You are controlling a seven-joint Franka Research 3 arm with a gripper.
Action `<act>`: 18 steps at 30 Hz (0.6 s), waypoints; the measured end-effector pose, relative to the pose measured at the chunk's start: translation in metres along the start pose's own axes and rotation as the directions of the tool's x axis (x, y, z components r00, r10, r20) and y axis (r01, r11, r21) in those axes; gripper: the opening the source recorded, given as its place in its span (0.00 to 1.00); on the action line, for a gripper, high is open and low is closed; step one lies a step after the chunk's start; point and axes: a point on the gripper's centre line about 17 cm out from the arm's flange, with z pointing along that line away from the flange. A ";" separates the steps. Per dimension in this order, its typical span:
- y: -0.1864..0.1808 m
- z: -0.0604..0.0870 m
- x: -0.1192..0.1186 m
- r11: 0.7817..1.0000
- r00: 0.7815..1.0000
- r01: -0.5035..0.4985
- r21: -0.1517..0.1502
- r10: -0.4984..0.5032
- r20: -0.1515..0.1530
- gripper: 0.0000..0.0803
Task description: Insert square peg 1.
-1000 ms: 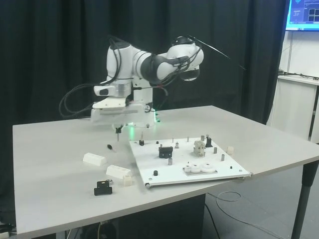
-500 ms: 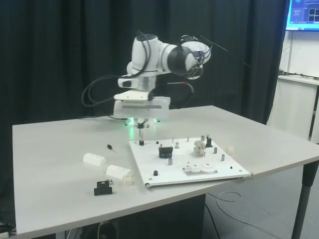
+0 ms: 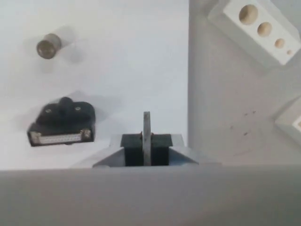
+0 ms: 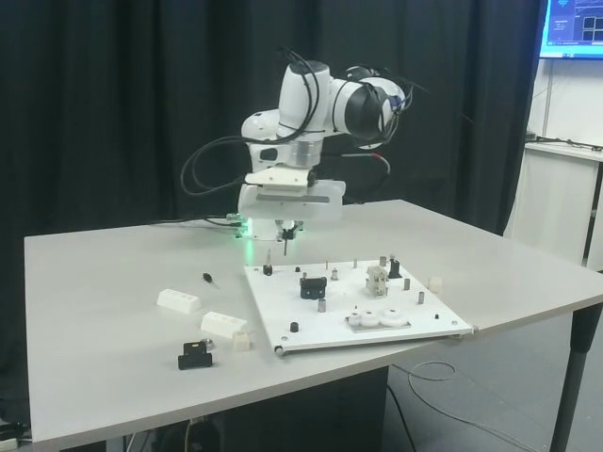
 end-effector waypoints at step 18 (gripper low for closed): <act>-0.061 0.000 0.001 0.856 0.857 -0.516 0.014 0.516 -0.005 0.04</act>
